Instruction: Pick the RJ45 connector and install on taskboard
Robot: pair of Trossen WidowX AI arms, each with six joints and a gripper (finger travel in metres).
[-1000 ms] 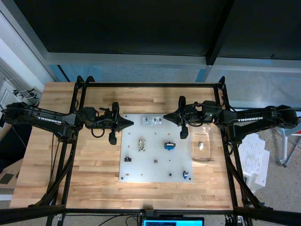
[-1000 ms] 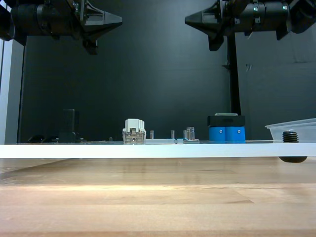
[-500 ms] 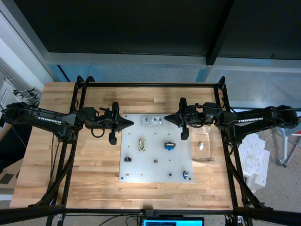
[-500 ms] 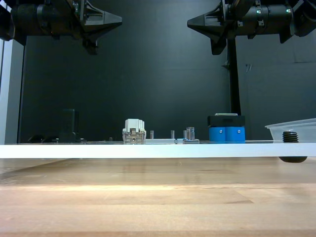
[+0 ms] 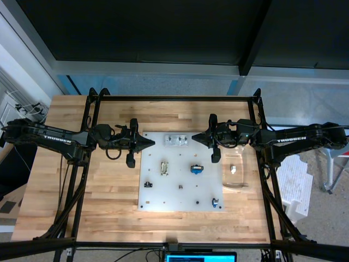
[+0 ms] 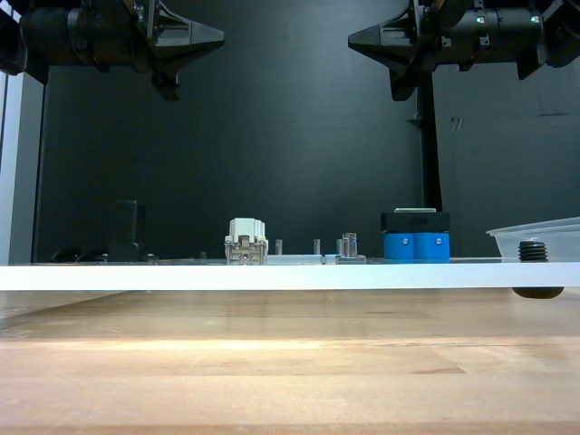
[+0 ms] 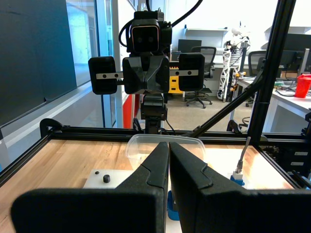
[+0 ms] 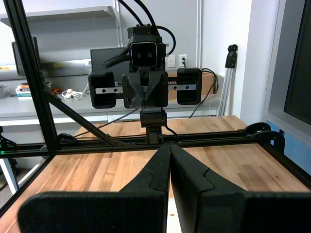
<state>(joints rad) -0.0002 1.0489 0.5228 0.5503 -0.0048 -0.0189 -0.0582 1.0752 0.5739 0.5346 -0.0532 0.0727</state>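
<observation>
The RJ45 connector [image 7: 238, 170] is sitting upright in the blue jack [image 7: 236, 180] at the white board's [image 5: 163, 199] corner, as the left wrist view is showing, with its grey cable [image 7: 245, 149] rising off it. In the high view, right of centre, the white block [image 5: 233, 169] is lying in the clear tray [image 5: 240, 187]. The right pincer [image 5: 194, 137] is hanging high over the board's far right part, its fingers pressed together and gripping nothing. It is sliding toward the right of the frame compared with a second ago. At centre left, the left pincer [image 5: 152, 143] is staying put above the worktop [image 5: 109, 207], likewise closed and empty.
</observation>
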